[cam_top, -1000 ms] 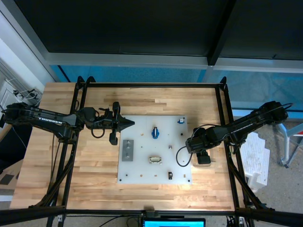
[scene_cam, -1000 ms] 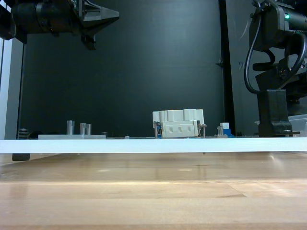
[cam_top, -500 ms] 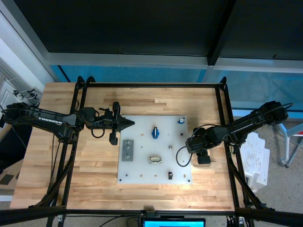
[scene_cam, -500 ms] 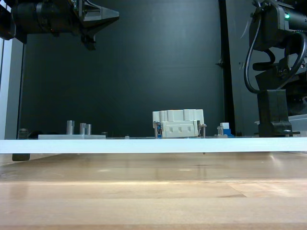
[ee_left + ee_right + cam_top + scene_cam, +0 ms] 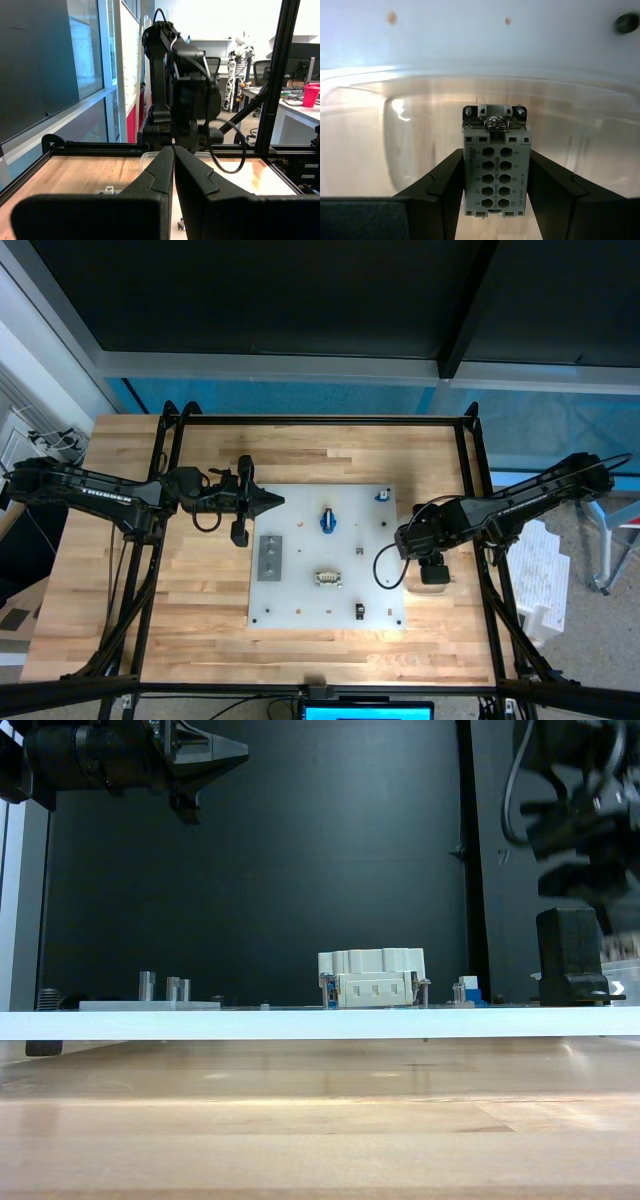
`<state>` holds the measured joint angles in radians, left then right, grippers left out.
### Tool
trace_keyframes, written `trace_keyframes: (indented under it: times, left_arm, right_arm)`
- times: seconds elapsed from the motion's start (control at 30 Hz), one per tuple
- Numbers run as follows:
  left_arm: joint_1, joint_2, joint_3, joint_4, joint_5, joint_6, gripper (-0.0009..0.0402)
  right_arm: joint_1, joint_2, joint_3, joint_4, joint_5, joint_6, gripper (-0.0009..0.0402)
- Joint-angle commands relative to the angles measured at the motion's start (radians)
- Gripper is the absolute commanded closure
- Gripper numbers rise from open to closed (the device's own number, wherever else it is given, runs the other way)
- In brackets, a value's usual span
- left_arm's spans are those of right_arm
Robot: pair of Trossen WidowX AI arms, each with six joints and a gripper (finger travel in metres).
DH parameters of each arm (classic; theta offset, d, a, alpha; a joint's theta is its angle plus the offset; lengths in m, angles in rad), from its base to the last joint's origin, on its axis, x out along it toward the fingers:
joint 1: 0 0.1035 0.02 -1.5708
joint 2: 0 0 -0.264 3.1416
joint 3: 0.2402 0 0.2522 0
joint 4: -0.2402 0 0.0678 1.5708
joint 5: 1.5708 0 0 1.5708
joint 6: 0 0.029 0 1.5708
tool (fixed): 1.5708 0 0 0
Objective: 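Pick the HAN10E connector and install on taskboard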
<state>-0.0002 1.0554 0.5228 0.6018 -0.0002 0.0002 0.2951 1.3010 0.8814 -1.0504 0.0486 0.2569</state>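
The right gripper (image 5: pixel 495 156) is hanging between the white square taskboard (image 5: pixel 300 612) and the table's right edge. Its jaws are clamping the long sides of the grey-beige ten-hole HAN10E connector (image 5: pixel 496 175), whose long axis is running along them. The left gripper (image 5: pixel 268 502), jaws together, is hovering at the board's far-left corner.

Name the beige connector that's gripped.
The connector in the right gripper, right of the taskboard; the other connector sits on it. Left gripper hovers at its far-left corner.

Taskboard (image 5: pixel 300 600) between left claw (image 5: pixel 275 501) and right claw (image 5: pixel 432 578) holding HAN10E connector (image 5: pixel 496 165).
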Motion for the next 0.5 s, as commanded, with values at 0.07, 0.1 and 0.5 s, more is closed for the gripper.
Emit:
trace_keyframes:
  times: [0.07,0.1,0.5]
  left_arm:
    - [0.000,0.000,0.000,0.000,0.000,0.000,0.0392]
    - [0.000,0.000,0.000,0.000,0.000,0.000,0.0392]
    - [0.000,0.000,0.000,0.000,0.000,0.000,0.0392]
  right_arm:
    - [0.002,0.000,0.085,-0.090,0.002,0.000,0.0355]
    - [0.002,0.000,0.102,-0.104,0.002,0.000,0.0355]
    - [0.006,0.002,0.177,-0.172,0.003,0.019,0.0354]
